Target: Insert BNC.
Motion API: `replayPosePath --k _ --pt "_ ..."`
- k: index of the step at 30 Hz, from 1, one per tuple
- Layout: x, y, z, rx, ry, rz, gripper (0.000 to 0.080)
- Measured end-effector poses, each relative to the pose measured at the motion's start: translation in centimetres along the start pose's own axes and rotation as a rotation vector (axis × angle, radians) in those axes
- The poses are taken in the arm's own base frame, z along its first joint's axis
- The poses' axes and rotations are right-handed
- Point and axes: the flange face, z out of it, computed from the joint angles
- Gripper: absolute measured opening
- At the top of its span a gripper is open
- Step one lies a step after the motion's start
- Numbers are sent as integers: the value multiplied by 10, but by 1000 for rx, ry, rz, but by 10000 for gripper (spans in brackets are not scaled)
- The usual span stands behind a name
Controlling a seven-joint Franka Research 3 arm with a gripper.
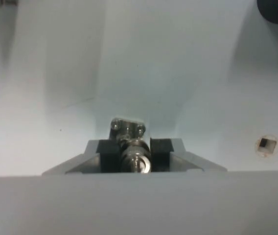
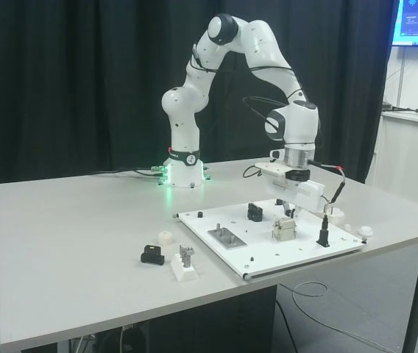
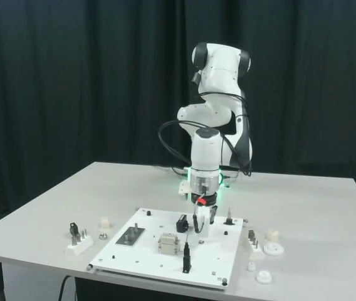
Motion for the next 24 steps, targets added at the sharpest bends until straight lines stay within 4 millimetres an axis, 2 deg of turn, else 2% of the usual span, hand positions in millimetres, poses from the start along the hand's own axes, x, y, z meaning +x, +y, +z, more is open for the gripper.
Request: replayPosePath --k 24 --pt "-1 -2 0 10 -5 0 123"
